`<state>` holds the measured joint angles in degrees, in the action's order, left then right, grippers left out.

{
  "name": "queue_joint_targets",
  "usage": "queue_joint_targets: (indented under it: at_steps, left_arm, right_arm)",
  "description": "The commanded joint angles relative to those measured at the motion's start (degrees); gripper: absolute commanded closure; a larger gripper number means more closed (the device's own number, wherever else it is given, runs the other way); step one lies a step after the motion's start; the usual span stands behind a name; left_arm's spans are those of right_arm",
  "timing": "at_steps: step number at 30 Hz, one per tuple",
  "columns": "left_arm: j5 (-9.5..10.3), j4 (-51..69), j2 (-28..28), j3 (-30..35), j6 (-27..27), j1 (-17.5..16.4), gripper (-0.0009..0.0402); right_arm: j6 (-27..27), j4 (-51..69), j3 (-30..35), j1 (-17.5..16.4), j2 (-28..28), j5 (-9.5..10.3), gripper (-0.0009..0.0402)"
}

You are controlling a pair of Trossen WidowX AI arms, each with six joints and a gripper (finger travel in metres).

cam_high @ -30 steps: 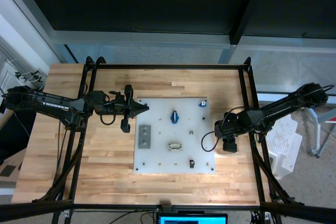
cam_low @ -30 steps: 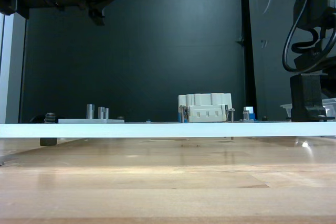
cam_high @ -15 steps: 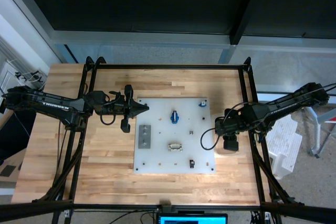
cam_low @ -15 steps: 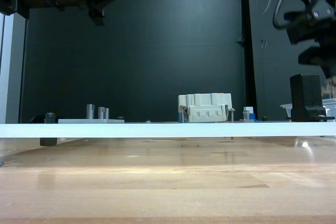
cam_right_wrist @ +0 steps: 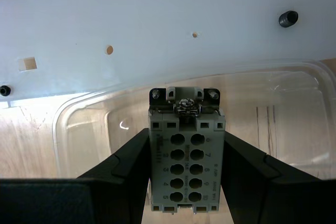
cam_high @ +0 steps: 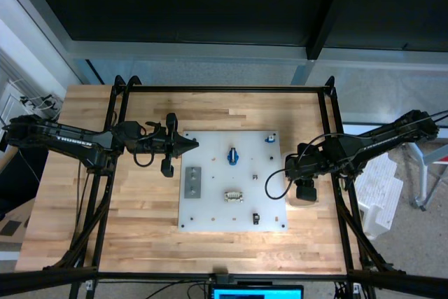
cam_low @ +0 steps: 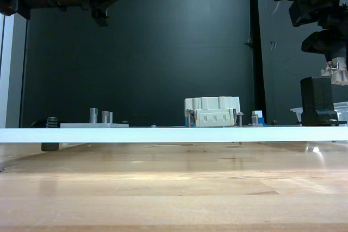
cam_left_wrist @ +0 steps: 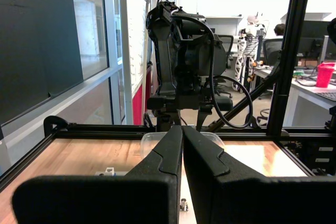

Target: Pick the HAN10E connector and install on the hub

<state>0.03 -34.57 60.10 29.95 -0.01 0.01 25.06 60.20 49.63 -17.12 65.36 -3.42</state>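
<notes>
Right hand is holding the HAN10E connector over the bench's right edge. It should be carrying it level to the hub mid-bench, then pushing straight down. Left hand is hanging pinched together near the left edge.

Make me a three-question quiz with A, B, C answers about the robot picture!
1. Where does the hub sit? A) on the white board B) on the floor C) inside a cup
2. How many round holes show on the HAN10E connector's face? A) four B) ten C) twenty
3. The left claw, high over the board's left edge, is: A) wide open B) shut, empty C) holding a bolt
Answers: 1A, it stands mid-board. 2B, two columns of five. 3B, closed on nothing; the right claw, above the clear tray, grips the connector.
</notes>
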Motion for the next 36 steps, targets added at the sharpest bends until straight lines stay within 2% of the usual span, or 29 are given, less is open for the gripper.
queue_joint_targets:
  at_steps: [1,6,16,25,36]
  left_arm:
    - [0.0,0.0,0.0,0.0,0.0,0.0,0.0393]
    - [0.0,0.0,0.0,0.0,0.0,0.0,0.0393]
    - [0.0,0.0,0.0,0.0,0.0,0.0,0.0393]
    - [0.0,0.0,0.0,0.0,0.0,0.0,0.0393]
    - [0.0,0.0,0.0,0.0,0.0,0.0,0.0393]
  right_arm:
    - [0.0,0.0,0.9,0.0,0.6,0.0,0.0386]
    - [-0.1,0.7,3.5,-0.1,3.0,0.0,0.0387]
    - [-6.4,1.1,12.8,-0.2,14.9,-0.02,0.0387]
    - [-6.3,1.0,24.2,0.0,27.8,-0.04,0.0387]
    - [-6.1,2.3,37.2,0.4,38.6,-0.02,0.0387]
